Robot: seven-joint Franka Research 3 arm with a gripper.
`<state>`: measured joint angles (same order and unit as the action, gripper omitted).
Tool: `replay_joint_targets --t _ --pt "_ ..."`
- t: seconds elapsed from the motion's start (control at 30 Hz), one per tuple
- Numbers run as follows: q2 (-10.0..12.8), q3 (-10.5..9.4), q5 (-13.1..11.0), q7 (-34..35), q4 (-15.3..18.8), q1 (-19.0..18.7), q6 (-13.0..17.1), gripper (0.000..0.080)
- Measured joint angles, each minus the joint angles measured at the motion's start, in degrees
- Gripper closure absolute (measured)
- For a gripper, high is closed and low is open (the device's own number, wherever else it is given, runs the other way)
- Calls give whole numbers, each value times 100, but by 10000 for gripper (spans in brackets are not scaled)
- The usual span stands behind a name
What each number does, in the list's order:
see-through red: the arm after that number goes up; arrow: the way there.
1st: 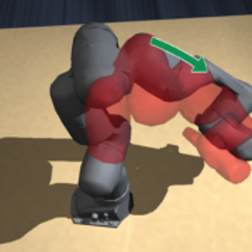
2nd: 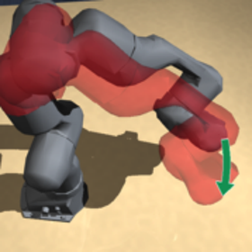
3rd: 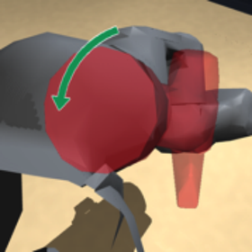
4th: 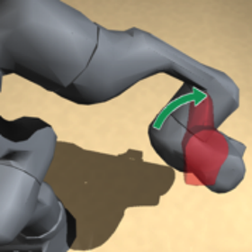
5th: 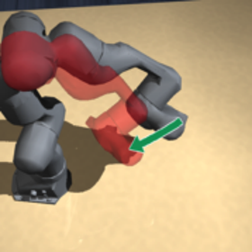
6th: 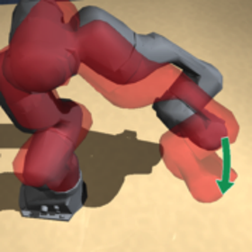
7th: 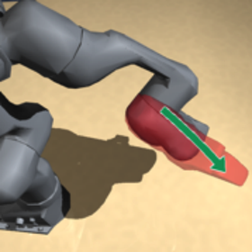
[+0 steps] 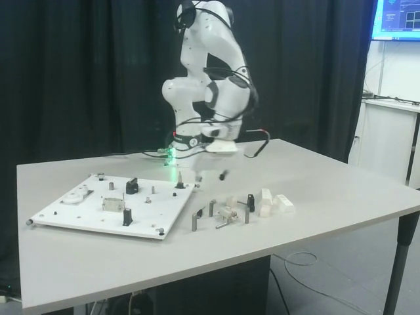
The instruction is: Remove large gear.
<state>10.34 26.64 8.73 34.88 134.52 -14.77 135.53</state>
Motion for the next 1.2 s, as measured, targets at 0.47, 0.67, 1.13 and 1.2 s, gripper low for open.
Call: replay_joint_targets --t 0.47,0.67,1.13,1.2 --pt "-187 778 297 -222 0 640 -70 3" --pt "-281 1283 306 -232 -20 811 -20 3" --pt "-325 2398 145 -427 -66 1118 669 3" --pt "-325 2488 -22 -473 -71 1197 798 3"
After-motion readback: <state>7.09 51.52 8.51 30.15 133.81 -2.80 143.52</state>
